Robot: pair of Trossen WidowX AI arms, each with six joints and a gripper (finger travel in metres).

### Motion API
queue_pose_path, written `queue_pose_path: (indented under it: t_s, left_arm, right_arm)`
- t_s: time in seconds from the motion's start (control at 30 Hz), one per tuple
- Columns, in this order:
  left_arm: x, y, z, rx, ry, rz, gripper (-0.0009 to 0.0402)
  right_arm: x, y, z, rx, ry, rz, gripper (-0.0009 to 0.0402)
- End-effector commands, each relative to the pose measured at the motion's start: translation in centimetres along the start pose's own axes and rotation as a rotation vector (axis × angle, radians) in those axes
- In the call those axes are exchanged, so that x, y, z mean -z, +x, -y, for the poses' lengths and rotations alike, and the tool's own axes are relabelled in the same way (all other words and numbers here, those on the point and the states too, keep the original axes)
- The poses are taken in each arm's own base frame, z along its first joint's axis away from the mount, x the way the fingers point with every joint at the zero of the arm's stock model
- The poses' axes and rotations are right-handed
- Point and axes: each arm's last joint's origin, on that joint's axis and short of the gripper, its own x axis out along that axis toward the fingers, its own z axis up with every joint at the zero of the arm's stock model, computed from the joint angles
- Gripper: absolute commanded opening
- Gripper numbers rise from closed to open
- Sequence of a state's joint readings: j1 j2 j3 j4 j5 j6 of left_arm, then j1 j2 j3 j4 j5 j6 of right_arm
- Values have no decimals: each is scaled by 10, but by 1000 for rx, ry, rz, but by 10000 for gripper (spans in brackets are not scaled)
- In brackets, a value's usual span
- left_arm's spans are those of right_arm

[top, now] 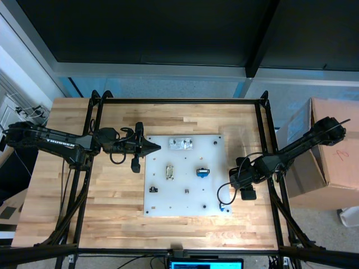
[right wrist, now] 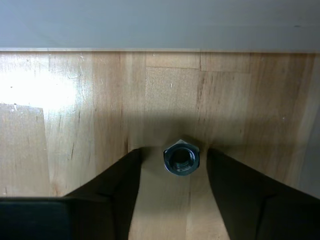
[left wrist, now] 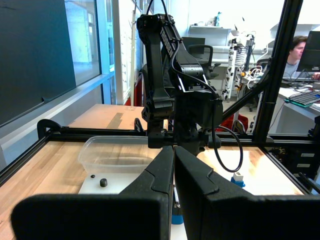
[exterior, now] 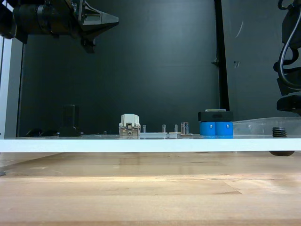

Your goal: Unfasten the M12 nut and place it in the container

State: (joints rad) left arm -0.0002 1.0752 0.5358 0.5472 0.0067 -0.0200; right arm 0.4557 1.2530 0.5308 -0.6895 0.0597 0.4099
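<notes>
The silver nut (right wrist: 181,157) lies flat, hole up, on the bare wood between my right gripper's (right wrist: 174,151) open fingers, with a gap on each side. In the high view my right gripper (top: 245,189) hangs over the table just right of the white board (top: 168,204), nearer than the clear container (top: 248,139); the nut itself is hidden there. The black stud (exterior: 279,132) stands bare with its ribs showing, also seen from the left wrist as the stud (left wrist: 103,182). My left gripper (top: 156,147) is shut and empty, high over the board's far left edge.
The board carries a blue block (exterior: 216,128), a grey connector (exterior: 130,127), a silver post (exterior: 184,127) and a black post (exterior: 69,120). A cardboard box (top: 328,151) stands beyond the table's right edge. The black frame rails (top: 263,129) run around the table.
</notes>
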Motion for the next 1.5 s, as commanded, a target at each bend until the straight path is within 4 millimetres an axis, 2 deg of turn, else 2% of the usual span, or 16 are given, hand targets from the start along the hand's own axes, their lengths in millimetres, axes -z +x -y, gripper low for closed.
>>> queue_pose_path:
  t_s: [0.03,0.23,0.4,0.57,0.87,1.0,1.17,1.37,1.5]
  left_arm:
    - [0,0,0,0,0,0,0]
    - [0,0,0,0,0,0,0]
    - [0,0,0,0,0,0,0]
    - [0,0,0,0,0,0,0]
    - [0,0,0,0,0,0,0]
    - [0,0,0,0,0,0,0]
    - [0,0,0,0,0,0,0]
    - [0,0,0,0,0,0,0]
    - [0,0,0,0,0,0,0]
  right_arm:
    - [0,0,0,0,0,-2,118]
    - [0,0,0,-1,0,0,42]
    - [-1,-2,-1,-4,1,6,-1]
    - [-7,-14,-2,-15,2,29,10]
    - [-17,-70,3,-7,31,29,16]
    - [-21,-85,13,17,86,-5,16]
    - [-23,-92,34,27,154,21,16]
    - [-22,-91,73,71,241,-3,16]
    - [-16,-90,106,102,320,-18,16]
